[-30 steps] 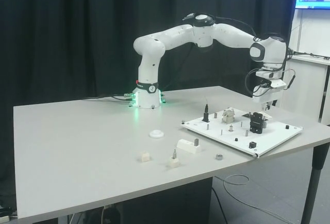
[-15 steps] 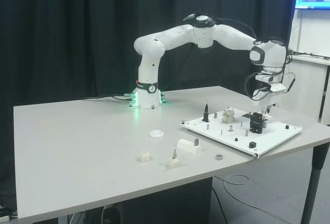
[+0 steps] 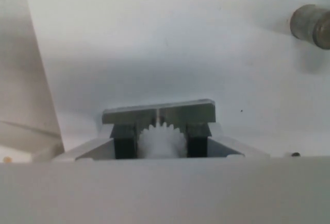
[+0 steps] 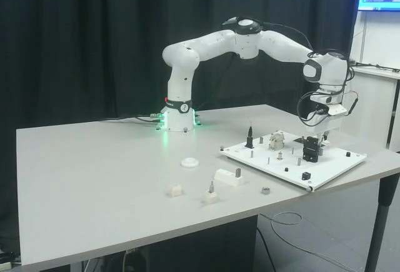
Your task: Insert small gear.
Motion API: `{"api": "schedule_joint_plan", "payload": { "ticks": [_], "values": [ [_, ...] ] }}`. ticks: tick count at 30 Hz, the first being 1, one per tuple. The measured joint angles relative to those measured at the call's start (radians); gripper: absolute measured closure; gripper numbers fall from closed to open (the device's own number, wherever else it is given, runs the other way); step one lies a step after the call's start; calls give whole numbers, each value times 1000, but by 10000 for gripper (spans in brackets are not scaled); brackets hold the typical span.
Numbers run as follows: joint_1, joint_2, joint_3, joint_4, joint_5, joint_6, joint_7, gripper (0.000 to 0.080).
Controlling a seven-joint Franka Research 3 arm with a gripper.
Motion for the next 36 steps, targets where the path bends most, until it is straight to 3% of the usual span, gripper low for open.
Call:
{"api": "schedule_joint_plan", "payload": {
  "ticks": [36],
  "values": [
    [3, 0, 16, 3, -21, 13, 3, 603]
  ]
}}
